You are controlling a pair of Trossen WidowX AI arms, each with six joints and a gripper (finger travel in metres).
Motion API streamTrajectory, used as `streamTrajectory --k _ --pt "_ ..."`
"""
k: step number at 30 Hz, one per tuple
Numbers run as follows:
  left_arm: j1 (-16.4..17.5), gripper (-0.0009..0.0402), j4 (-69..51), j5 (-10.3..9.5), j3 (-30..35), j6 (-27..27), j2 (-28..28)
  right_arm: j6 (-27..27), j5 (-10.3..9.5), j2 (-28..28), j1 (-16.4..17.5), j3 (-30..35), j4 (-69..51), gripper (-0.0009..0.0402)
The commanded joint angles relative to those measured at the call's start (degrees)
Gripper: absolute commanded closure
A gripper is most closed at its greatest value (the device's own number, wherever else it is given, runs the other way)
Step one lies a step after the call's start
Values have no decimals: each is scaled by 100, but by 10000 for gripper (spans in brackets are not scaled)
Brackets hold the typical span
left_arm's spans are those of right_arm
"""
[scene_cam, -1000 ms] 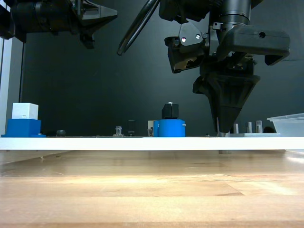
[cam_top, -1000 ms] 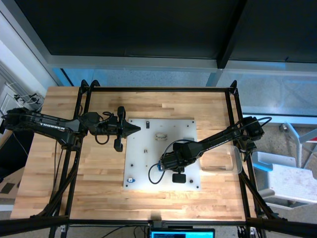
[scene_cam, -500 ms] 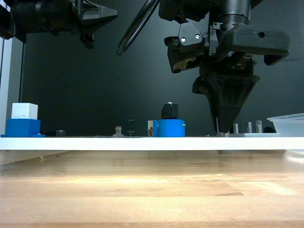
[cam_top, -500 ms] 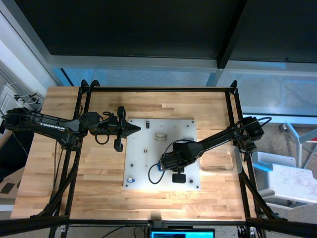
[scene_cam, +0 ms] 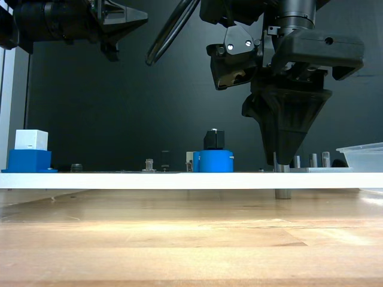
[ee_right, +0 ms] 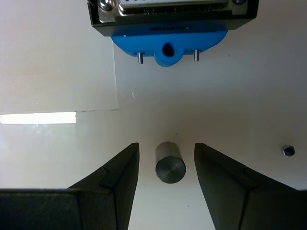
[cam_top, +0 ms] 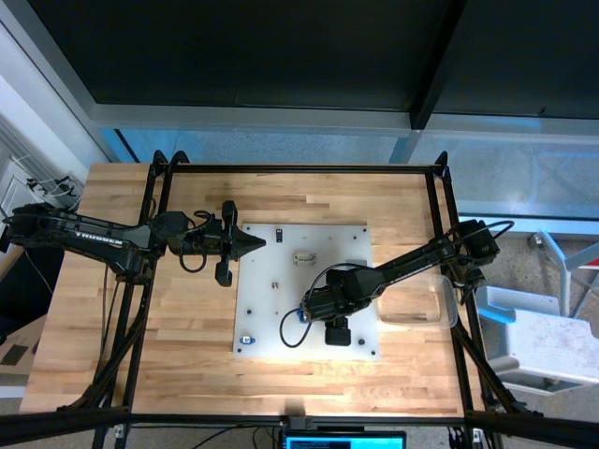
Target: Pick the 16mm cylinder and place it in the taskboard
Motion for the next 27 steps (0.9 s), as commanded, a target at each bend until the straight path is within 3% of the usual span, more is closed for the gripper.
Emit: streamTrajectory --k 1,27 --pt "0 393 0 0 0 2 0 -2 0 -37 7 -9 -42 231" --pt "0 393 0 0 0 2 0 55 2 -603 33 35 -289 233"
